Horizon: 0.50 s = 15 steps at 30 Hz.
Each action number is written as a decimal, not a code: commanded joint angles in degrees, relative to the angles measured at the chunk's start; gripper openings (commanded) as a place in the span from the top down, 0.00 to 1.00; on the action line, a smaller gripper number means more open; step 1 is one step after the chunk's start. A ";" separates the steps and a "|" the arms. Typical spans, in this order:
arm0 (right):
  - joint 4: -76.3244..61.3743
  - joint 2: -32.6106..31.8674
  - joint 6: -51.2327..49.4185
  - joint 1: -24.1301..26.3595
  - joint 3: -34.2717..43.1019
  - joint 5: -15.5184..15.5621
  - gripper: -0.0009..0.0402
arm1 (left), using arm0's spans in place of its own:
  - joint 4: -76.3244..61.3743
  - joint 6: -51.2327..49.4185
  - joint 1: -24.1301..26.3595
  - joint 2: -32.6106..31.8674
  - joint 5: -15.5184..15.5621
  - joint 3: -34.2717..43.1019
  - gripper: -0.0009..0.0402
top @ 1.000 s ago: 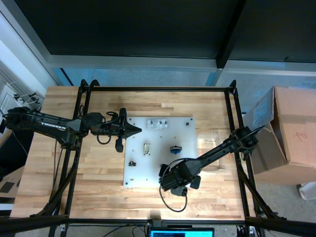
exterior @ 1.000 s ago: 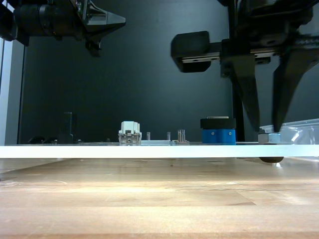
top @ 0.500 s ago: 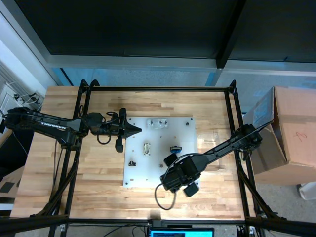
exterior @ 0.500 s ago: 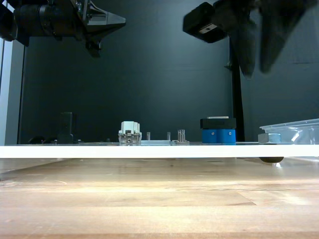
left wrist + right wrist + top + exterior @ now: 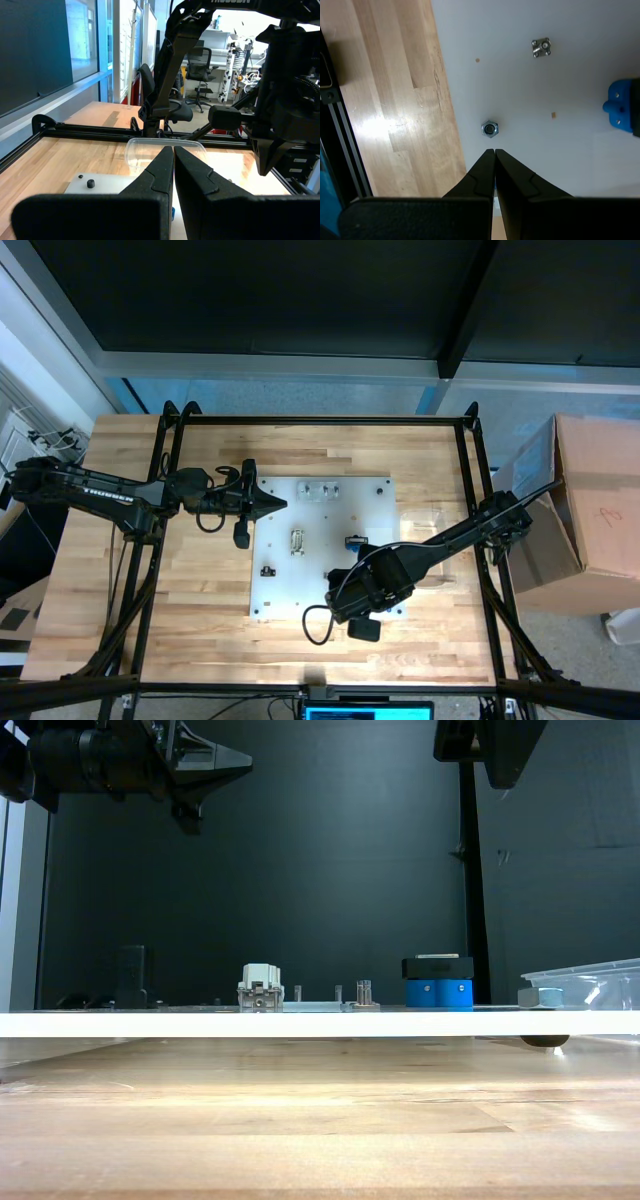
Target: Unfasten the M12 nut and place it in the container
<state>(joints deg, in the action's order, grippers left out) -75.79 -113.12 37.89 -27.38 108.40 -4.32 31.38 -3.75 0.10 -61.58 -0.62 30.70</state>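
The silver nut (image 5: 490, 129) sits on its stud on the white board (image 5: 560, 75), close to the board's edge; in the low view the nut (image 5: 541, 996) stands in front of the clear container (image 5: 595, 982). My right gripper (image 5: 494, 150) hangs high above the nut, shut and holding nothing, and only its lower end (image 5: 500, 782) shows in the low view. From above, the right arm (image 5: 372, 583) hides the nut. My left gripper (image 5: 272, 504) hovers shut and holding nothing over the board's far left edge, its fingers (image 5: 165, 165) pressed together.
The clear container (image 5: 428, 530) lies on the table just right of the board and looks to hold nothing. A blue block (image 5: 438, 990), a grey connector (image 5: 260, 990) and a silver post (image 5: 364, 992) stand on the board. A cardboard box (image 5: 590, 510) sits off the table's right edge.
My right gripper rose from around the nut to well above the board, its fingers came together on nothing and its wrist turned. The nut stayed on its stud. The left arm is unmoved.
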 commanded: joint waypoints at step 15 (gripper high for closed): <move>9.14 -1.79 -2.56 -0.22 -7.56 8.24 0.98 | 0.00 0.00 -0.02 -0.02 0.00 0.02 0.98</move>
<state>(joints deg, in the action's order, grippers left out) -68.95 -114.83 35.62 -27.62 102.24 3.33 31.38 -3.77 0.10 -61.58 -0.62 30.72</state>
